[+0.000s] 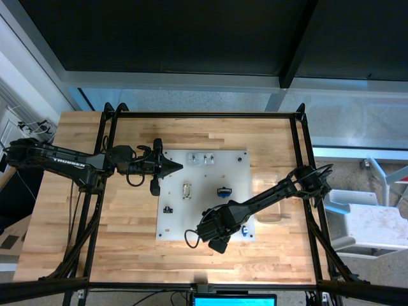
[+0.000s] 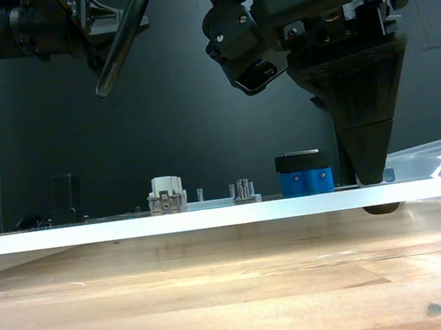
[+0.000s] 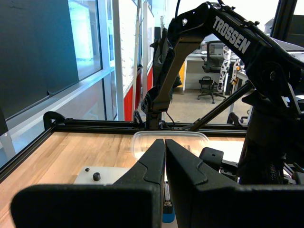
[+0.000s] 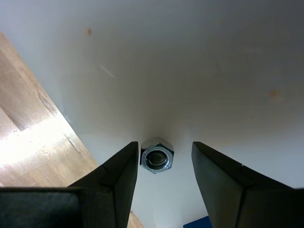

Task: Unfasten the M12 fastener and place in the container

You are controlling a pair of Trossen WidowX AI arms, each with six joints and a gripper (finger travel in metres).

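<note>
Right pincer (image 4: 165, 151) astride nut (image 4: 156, 156); left (image 3: 165, 142) aloft.

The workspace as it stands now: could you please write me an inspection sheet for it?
Surface: wooden table carrying a white board.
Job's things: silver nut sits on the board; clear container stands on the table by the board's right edge, no nut seen in it.
Clutter: blue-and-black part and grey connector on the board.
Grippers: right gripper open, pointing down, its fingers either side of the nut; left gripper shut, held above the board's far left part.
Cables: black loop at the right arm's wrist.
Surroundings: black frame around the table.
</note>
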